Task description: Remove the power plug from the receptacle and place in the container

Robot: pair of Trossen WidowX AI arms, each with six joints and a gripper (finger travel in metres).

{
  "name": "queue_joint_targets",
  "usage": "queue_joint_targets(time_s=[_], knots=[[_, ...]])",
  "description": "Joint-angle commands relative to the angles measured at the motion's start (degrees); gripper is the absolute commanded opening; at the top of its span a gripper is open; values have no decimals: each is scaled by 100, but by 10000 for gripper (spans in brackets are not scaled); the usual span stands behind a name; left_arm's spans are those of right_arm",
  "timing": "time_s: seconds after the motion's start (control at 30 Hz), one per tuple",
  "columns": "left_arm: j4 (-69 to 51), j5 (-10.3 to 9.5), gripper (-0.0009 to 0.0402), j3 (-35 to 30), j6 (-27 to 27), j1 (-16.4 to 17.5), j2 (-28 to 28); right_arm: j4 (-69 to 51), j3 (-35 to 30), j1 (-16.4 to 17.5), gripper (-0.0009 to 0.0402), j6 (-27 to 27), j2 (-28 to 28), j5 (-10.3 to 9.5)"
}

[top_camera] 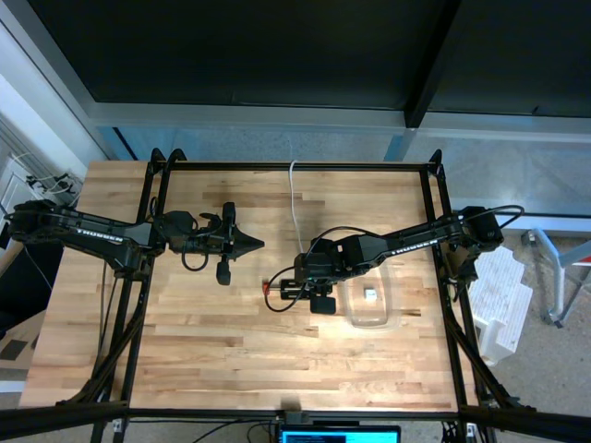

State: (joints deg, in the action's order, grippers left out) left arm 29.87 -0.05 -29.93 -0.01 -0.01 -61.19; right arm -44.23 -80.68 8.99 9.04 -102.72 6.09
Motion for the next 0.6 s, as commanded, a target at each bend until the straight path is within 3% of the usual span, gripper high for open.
queue_joint_targets(time_s=[0.03, 0.6], knots=[[0, 2, 0, -2, 0, 0, -2, 20, -83, -2, 0, -50, 74, 31], [-2, 0, 0, -2, 0, 2, -4, -826, -568, -11, 0, -57, 409, 33]])
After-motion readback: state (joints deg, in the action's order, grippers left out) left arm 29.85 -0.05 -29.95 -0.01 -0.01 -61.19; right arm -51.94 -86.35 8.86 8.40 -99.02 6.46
